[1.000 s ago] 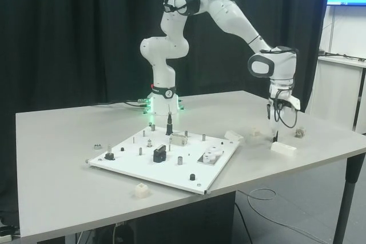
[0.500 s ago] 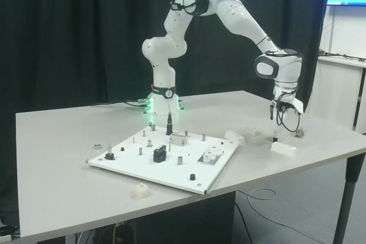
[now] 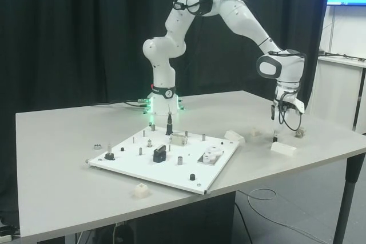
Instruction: Pick D-SUB.
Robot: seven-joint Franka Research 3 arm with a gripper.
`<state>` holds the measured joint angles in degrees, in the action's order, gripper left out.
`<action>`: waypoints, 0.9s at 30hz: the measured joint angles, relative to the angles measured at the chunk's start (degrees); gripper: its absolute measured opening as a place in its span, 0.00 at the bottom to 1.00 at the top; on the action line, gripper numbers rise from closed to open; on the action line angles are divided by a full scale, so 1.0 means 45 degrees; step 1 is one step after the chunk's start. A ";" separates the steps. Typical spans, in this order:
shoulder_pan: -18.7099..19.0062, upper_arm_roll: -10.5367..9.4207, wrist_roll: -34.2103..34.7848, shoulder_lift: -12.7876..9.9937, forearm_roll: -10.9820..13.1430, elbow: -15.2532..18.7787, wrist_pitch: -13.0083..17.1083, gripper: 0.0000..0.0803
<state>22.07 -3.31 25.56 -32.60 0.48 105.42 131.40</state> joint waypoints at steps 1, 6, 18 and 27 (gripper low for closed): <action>0.0011 0.0026 0.0000 -0.0026 0.0000 -0.0006 0.0005 1.00; 0.0017 0.0100 0.0001 -0.0198 0.0000 -0.0088 0.0036 1.00; 0.0020 0.0157 0.0101 -0.0480 0.0002 -0.0371 0.0010 0.66; 0.0050 0.0160 0.0451 -0.0489 0.0003 -0.0750 -0.0504 0.48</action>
<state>22.30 -2.59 27.59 -34.80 0.50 102.05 129.13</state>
